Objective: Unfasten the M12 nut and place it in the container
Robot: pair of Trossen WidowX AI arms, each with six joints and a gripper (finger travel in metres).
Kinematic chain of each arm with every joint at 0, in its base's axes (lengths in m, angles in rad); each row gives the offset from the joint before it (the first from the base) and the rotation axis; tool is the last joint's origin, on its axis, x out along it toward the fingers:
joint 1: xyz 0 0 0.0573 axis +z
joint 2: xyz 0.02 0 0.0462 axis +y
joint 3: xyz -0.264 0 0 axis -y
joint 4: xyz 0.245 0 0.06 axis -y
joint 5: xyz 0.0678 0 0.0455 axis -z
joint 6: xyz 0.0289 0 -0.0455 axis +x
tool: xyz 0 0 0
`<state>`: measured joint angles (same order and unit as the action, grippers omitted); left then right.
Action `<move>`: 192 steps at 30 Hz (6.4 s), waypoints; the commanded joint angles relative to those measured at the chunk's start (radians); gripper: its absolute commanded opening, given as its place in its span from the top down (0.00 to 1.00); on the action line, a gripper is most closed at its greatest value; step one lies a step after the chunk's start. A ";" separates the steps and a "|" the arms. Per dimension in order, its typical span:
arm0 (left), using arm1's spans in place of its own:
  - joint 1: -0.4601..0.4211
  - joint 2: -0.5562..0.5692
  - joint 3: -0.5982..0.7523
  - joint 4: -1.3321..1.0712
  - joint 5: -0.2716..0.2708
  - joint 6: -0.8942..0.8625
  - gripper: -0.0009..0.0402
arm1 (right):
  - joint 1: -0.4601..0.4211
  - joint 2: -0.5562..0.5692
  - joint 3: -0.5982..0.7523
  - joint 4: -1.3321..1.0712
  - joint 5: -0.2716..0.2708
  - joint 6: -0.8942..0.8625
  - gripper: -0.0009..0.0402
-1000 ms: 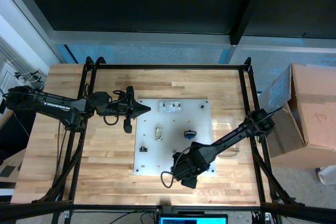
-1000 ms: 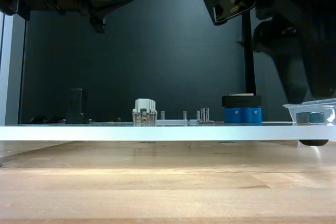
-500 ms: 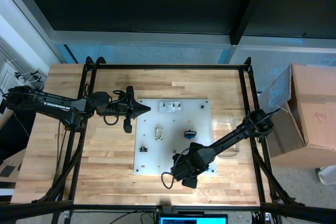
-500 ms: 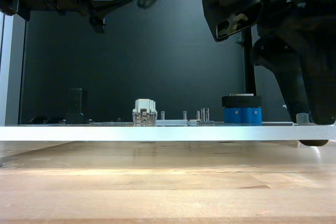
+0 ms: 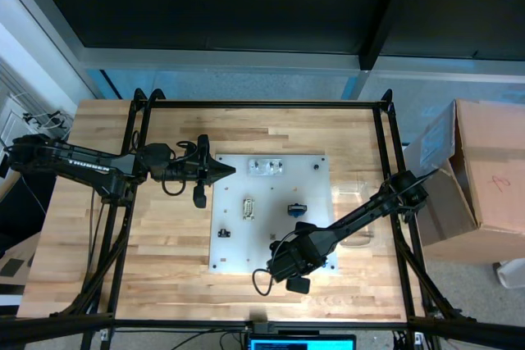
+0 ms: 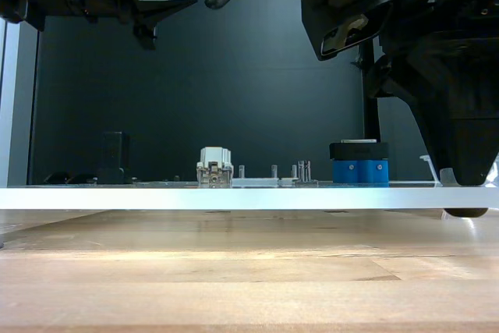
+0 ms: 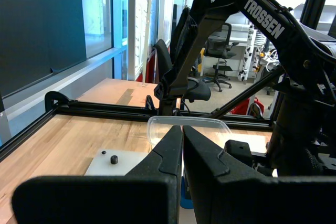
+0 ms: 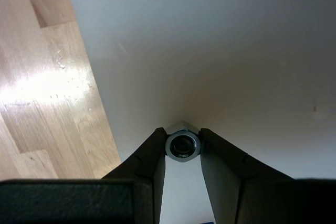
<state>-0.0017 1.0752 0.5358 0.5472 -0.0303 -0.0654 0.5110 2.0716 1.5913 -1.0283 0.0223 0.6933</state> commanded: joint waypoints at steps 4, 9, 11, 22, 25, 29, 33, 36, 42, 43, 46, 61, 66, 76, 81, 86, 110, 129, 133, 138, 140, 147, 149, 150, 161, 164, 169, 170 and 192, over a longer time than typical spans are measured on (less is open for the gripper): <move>0.000 0.000 0.000 0.000 0.000 0.000 0.98 | 0.001 -0.001 0.000 0.009 -0.027 -0.143 0.97; 0.000 0.000 0.000 0.000 0.000 0.000 0.98 | 0.001 -0.001 0.000 0.009 -0.027 -0.347 0.95; 0.000 0.000 0.000 0.000 0.000 0.000 0.98 | 0.002 -0.001 0.000 0.009 -0.026 -0.458 0.95; 0.000 0.000 0.000 0.000 0.000 0.000 0.98 | 0.001 -0.001 0.000 0.002 -0.023 -1.018 0.95; 0.000 0.000 0.000 0.000 0.000 0.000 0.98 | 0.001 -0.001 0.000 -0.007 -0.023 -1.159 0.95; 0.000 0.000 0.000 0.000 0.000 0.000 0.98 | 0.002 -0.001 0.000 -0.008 -0.023 -1.315 0.95; 0.000 0.000 0.000 0.000 0.000 0.000 0.98 | 0.003 -0.001 0.000 -0.011 -0.023 -1.375 0.95; 0.000 0.000 0.000 0.000 0.000 0.000 0.98 | 0.004 -0.001 0.000 -0.015 -0.023 -1.411 0.95; 0.000 0.000 0.000 0.000 0.000 0.000 0.98 | 0.006 -0.001 0.000 -0.016 -0.023 -1.416 0.95; 0.000 0.000 0.000 0.000 0.000 0.000 0.98 | 0.006 -0.001 0.000 -0.016 -0.023 -1.416 0.95; 0.000 0.000 0.000 0.000 0.000 0.000 0.98 | 0.006 -0.001 0.000 -0.020 -0.023 -1.413 0.95; 0.000 0.000 0.000 0.000 0.000 0.000 0.98 | 0.012 -0.021 0.001 -0.021 -0.015 -1.404 0.58; 0.000 0.000 0.000 0.000 0.000 0.000 0.98 | 0.013 -0.055 0.002 -0.039 -0.015 -1.264 0.51; 0.000 0.000 0.000 0.000 0.000 0.000 0.98 | 0.019 -0.096 -0.002 -0.041 -0.016 -0.433 0.64; 0.000 0.000 0.000 0.000 0.000 0.000 0.98 | 0.040 -0.118 -0.016 -0.029 -0.085 -0.319 0.84; 0.000 0.000 0.000 0.000 0.000 0.000 0.98 | 0.042 -0.131 -0.018 0.000 -0.183 -0.276 0.96; 0.000 0.000 0.000 0.000 0.000 0.000 0.98 | 0.039 -0.132 -0.184 0.184 -0.101 -0.248 0.98; 0.000 0.000 0.000 0.000 0.000 0.000 0.98 | 0.037 -0.203 -0.181 0.042 0.173 -0.181 0.98; 0.000 0.000 0.000 0.000 0.000 0.000 0.98 | 0.037 -0.207 -0.181 0.060 0.024 -0.182 0.98; 0.000 0.000 0.000 0.000 0.000 0.000 0.98 | 0.037 -0.208 -0.181 0.116 -0.127 -0.177 0.98; 0.000 0.000 0.000 0.000 0.000 0.000 0.98 | 0.039 -0.208 -0.181 0.129 -0.128 -0.174 0.98; 0.000 0.000 0.000 0.000 0.000 0.000 0.98 | 0.039 -0.164 -0.183 0.159 -0.096 -0.177 0.98; 0.000 0.000 0.000 0.000 0.000 0.000 0.98 | 0.039 -0.154 -0.183 0.162 -0.078 -0.177 0.98; 0.000 0.000 0.000 0.000 0.000 0.000 0.98 | 0.039 -0.150 -0.183 0.162 -0.074 -0.177 0.98; 0.000 0.000 0.000 0.000 0.000 0.000 0.98 | 0.028 -0.146 -0.208 0.181 -0.023 -0.184 0.98; 0.000 0.000 0.000 0.000 0.000 0.000 0.98 | 0.027 -0.158 -0.196 0.101 0.175 -0.166 0.98; 0.000 0.000 0.000 0.000 0.000 0.000 0.98 | 0.026 -0.185 -0.181 0.059 0.235 -0.151 0.98; 0.000 0.000 0.000 0.000 0.000 0.000 0.98 | 0.026 -0.190 -0.181 0.059 0.222 -0.150 0.98; 0.000 0.000 0.000 0.000 0.000 0.000 0.98 | 0.029 -0.138 -0.192 0.229 -0.118 -0.150 0.98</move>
<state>-0.0017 1.0748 0.5358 0.5472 -0.0303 -0.0654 0.5407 1.9255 1.4036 -0.8127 -0.0986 0.5442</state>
